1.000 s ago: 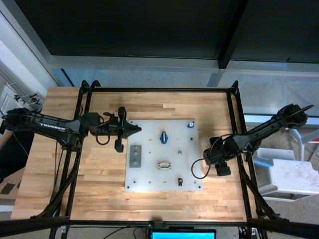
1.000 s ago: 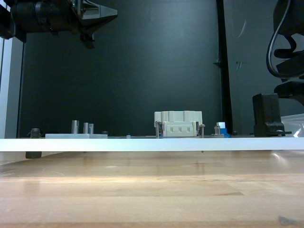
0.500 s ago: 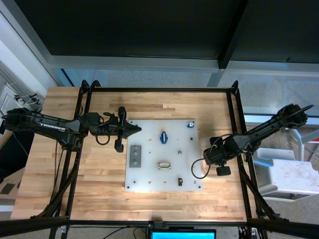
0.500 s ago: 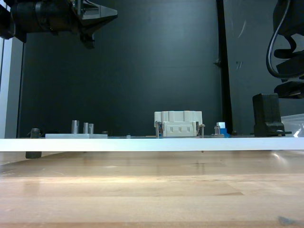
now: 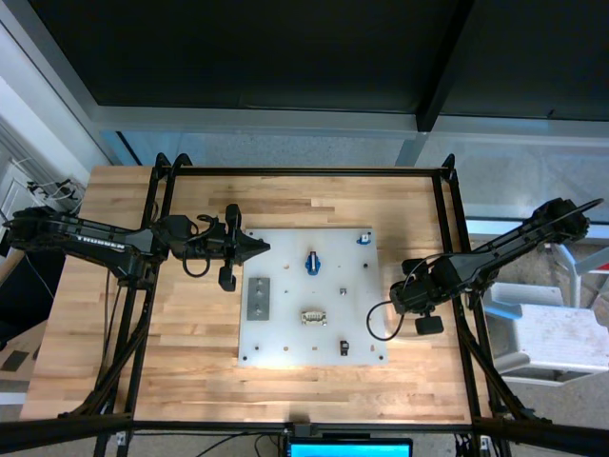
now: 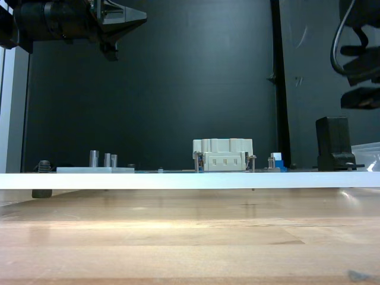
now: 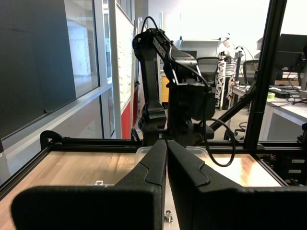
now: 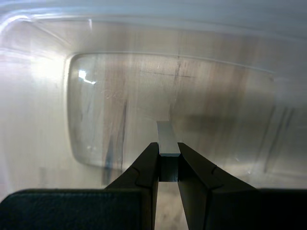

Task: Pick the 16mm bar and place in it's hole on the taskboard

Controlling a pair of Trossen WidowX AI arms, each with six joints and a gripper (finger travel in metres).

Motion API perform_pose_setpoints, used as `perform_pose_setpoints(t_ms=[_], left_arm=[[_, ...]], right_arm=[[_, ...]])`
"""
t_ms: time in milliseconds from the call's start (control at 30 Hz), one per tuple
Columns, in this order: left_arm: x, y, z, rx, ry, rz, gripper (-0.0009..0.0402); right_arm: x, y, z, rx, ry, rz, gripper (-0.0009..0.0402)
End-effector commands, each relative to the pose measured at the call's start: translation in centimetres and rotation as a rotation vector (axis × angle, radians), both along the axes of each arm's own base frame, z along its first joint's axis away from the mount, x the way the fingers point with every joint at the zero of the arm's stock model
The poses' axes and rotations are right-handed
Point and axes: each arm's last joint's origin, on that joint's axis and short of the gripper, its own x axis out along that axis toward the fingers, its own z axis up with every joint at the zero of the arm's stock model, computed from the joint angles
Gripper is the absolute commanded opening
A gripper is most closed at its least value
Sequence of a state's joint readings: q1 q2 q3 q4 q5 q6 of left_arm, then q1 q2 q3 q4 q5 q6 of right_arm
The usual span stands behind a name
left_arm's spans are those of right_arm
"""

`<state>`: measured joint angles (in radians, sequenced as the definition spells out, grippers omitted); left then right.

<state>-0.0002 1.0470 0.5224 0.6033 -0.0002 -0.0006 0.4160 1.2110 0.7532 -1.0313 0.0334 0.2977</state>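
Your right gripper [image 8: 168,149] pinches the 16mm bar [image 8: 167,136] at one end above the clear plastic bin [image 8: 96,96], probably leaving the free end for its hole in the taskboard [image 5: 285,333], well apart, while your left gripper [image 7: 166,143] hangs closed and empty over the board's corner.

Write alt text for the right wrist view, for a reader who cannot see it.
The right gripper is shut on a short silvery metal bar, over the bottom of a clear plastic tub. The left gripper, outside this view, hangs shut over the far left edge of the white task board.
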Motion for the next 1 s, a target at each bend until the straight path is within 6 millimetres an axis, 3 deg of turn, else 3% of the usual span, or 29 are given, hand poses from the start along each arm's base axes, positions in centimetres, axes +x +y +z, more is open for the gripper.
perform_pose_setpoints(t_ms=[33,233,500,1000], left_arm=[[0.0,0.0,0.0,0.0,0.0,0.001,0.0],[0.0,0.0,0.0,0.0,0.0,0.0,0.0],[0.0,0.0,0.0,0.0,0.0,0.0,0.0],[0.0,0.0,0.0,0.0,0.0,0.0,0.0]], right_arm=[[0.0,0.0,1.3,0.001,0.009,0.001,0.0],[0.2,0.1,3.5,-0.003,0.015,0.018,0.0],[0.3,0.2,4.5,-0.005,0.013,0.058,0.0],[2.3,1.3,5.6,-0.031,0.019,0.402,0.0]])
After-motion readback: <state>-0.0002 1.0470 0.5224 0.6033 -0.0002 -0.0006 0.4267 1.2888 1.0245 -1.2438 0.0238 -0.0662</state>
